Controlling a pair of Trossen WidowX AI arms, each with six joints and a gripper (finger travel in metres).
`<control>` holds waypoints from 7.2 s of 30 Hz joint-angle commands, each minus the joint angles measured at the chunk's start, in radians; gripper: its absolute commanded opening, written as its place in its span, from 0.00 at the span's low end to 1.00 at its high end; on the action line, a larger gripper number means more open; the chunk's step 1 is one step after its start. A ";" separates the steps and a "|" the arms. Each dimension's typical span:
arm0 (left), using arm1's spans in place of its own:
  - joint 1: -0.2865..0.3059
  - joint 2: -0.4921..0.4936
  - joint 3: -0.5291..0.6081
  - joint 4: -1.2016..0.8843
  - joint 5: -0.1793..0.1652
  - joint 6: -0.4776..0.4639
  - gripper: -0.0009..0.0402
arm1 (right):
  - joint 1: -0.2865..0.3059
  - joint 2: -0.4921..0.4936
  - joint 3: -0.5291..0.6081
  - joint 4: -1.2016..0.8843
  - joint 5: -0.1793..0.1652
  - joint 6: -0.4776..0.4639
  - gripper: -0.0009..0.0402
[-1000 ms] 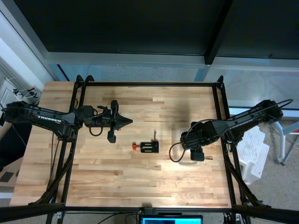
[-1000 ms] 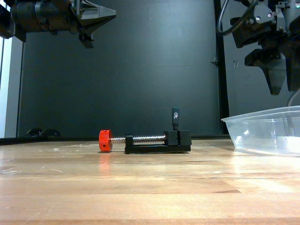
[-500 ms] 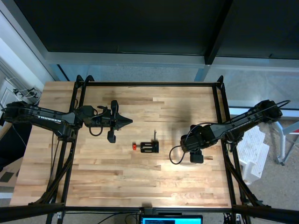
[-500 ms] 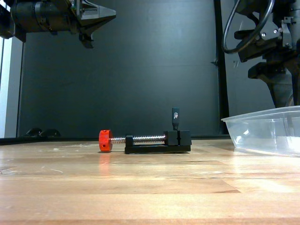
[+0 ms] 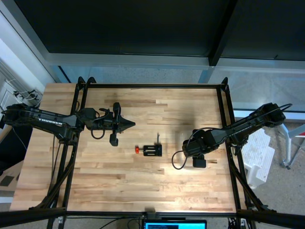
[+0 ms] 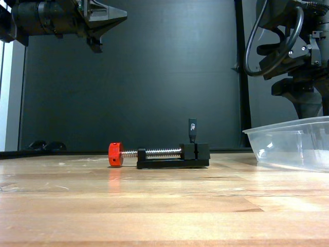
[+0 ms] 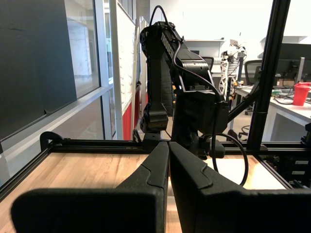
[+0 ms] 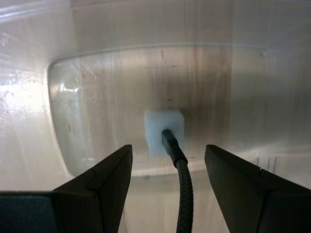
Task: Pick the USB-C connector and install on taskboard
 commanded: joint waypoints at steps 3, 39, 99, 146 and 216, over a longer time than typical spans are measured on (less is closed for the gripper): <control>0.000 0.000 0.000 0.000 0.000 0.000 0.02 | -0.001 0.000 -0.013 0.016 -0.001 -0.002 0.50; 0.000 0.000 0.000 0.000 0.000 0.000 0.02 | -0.003 -0.002 -0.037 0.053 0.005 0.003 0.21; 0.000 0.000 0.000 0.000 0.000 0.000 0.02 | -0.099 0.056 0.402 -0.180 0.047 0.096 0.02; 0.000 0.000 0.000 0.000 0.000 0.000 0.02 | -0.134 0.539 0.880 -0.228 0.079 0.034 0.02; 0.000 0.000 0.000 0.001 0.000 0.000 0.02 | -0.133 0.528 0.832 -0.195 0.059 0.054 0.02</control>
